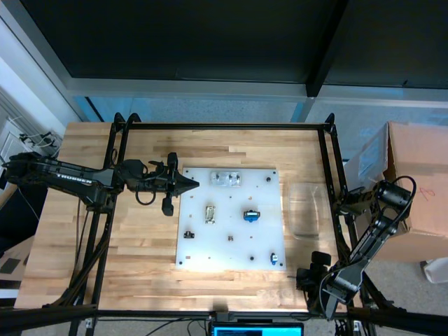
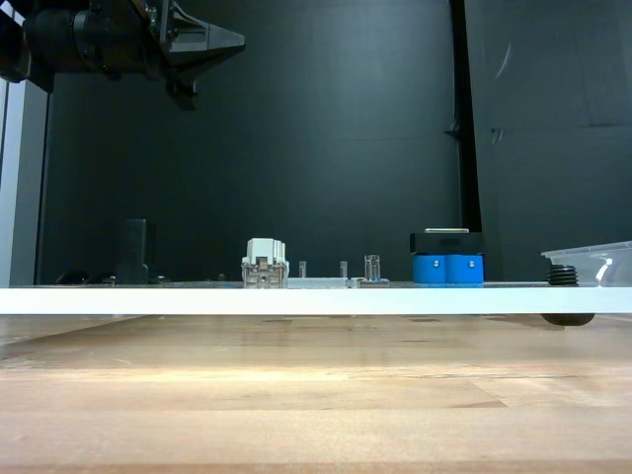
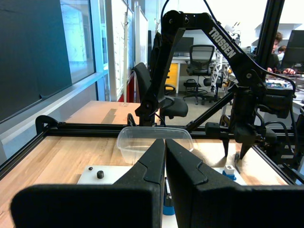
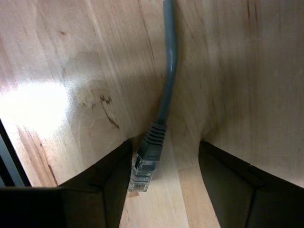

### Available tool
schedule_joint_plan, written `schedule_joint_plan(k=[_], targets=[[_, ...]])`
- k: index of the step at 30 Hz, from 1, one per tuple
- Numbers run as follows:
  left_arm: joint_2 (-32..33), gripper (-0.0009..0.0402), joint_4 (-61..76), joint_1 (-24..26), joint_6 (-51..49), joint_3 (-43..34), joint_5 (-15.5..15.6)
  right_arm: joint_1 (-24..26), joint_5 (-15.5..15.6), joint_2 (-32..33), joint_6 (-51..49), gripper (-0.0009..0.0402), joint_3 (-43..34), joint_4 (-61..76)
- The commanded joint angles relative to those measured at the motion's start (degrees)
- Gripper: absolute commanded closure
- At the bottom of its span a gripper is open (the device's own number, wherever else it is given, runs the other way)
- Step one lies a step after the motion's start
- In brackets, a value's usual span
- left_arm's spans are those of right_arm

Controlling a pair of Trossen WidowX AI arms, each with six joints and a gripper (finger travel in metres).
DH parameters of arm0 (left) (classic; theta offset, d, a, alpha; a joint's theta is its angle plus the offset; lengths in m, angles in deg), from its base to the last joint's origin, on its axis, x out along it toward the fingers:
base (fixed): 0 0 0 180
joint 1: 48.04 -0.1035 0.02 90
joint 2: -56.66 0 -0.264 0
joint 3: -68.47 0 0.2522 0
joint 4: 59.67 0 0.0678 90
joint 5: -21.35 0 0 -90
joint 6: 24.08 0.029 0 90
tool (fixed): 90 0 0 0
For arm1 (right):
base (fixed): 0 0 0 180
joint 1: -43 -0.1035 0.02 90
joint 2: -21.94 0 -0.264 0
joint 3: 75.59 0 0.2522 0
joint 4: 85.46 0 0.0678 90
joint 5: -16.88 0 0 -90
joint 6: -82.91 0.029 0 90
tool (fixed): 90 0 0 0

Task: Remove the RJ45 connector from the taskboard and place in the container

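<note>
The right pincer point(image 4: 165, 151) hangs low over the table point(image 1: 140, 238) at its near right corner, fingers spread wide. The grey-cabled RJ45 connector point(image 4: 142, 167) lies free on the wood between them, close to one finger. It is clear of the white taskboard point(image 1: 231, 241) and outside the clear container point(image 1: 306, 210), which sits just beside the board's right edge. The left pincer point(image 1: 189, 184), fingers pressed together on nothing, is held high over the board's left edge and points inward.
</note>
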Motion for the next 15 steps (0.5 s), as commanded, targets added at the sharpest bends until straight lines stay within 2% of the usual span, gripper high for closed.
schedule_joint_plan(k=[1,11,15], targets=[[0.02,0.0393,-0.02,-0.02,0.00,0.00,-0.02,-0.07,0.28,0.92,-0.02,0.0244,0.22,-2.27],[0.02,0.0393,-0.02,-0.02,0.00,0.00,-0.02,-0.15,0.22,-1.44,-0.61,0.0398,0.22,-2.51],[0.02,0.0393,-0.02,-0.02,0.00,0.00,-0.02,-0.15,0.02,-2.97,-0.61,0.0382,0.22,0.15]])
